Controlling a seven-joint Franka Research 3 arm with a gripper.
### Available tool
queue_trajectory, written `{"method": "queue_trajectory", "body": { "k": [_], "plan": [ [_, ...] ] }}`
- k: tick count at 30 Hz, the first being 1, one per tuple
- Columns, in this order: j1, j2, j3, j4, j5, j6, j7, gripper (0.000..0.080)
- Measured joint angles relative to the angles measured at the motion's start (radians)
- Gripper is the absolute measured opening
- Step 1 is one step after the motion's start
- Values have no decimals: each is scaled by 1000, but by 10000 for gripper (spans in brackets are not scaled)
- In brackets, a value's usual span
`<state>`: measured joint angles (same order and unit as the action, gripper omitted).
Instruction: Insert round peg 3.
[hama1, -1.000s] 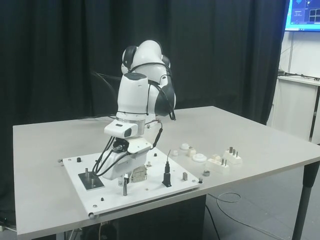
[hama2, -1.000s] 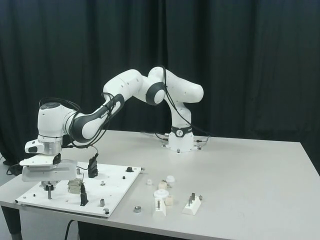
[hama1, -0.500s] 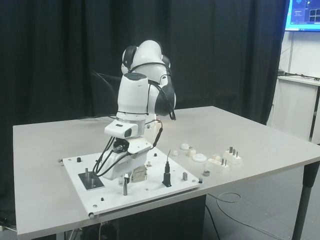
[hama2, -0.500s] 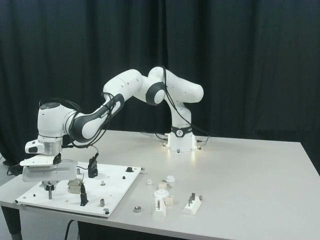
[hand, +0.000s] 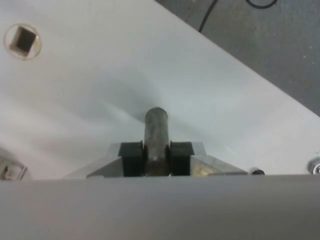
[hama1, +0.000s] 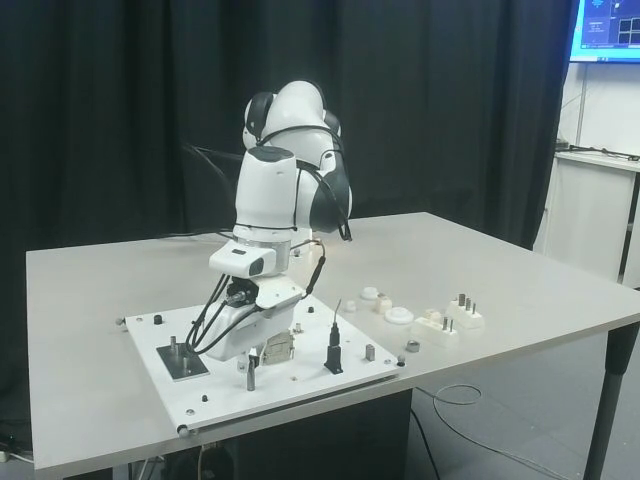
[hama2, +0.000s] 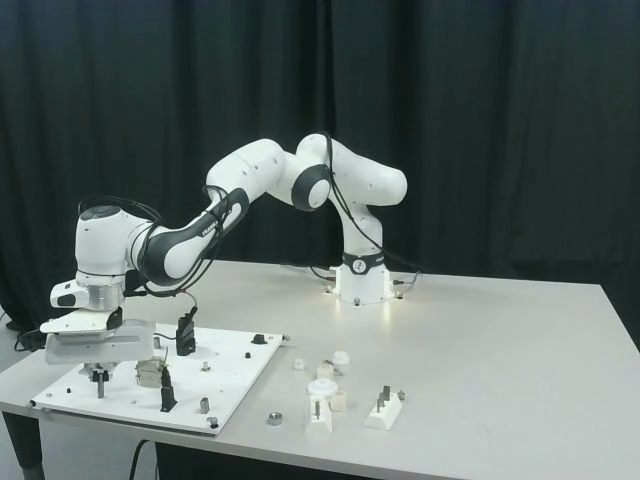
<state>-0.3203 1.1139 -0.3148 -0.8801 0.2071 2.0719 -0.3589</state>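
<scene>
Gripper (hand: 156, 159) clamped on peg (hand: 156, 131), low over white board (hama1: 300, 375) at worktop (hama1: 520, 270) edge; hole under tip hidden, probably close; risk: slight tilt or offset jams peg on rim, or it slips in pads (hand: 131, 157).

We saw a grey surface (hama1: 130, 270) carrying a white board (hama1: 300, 375) at one front corner. Near the front edge, beside the board, lay small white parts (hama2: 325, 385), two white blocks (hama1: 455, 320) with upright pins, and a nut (hama2: 272, 419). The arm's base (hama2: 362, 285) was bolted near the back edge.
</scene>
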Motion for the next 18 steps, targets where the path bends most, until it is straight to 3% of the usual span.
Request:
{"method": "queue_trajectory", "body": {
  "k": [18],
  "plan": [
    [0, 5, -1, 5, 0, 1, -13, 110]
  ]
}}
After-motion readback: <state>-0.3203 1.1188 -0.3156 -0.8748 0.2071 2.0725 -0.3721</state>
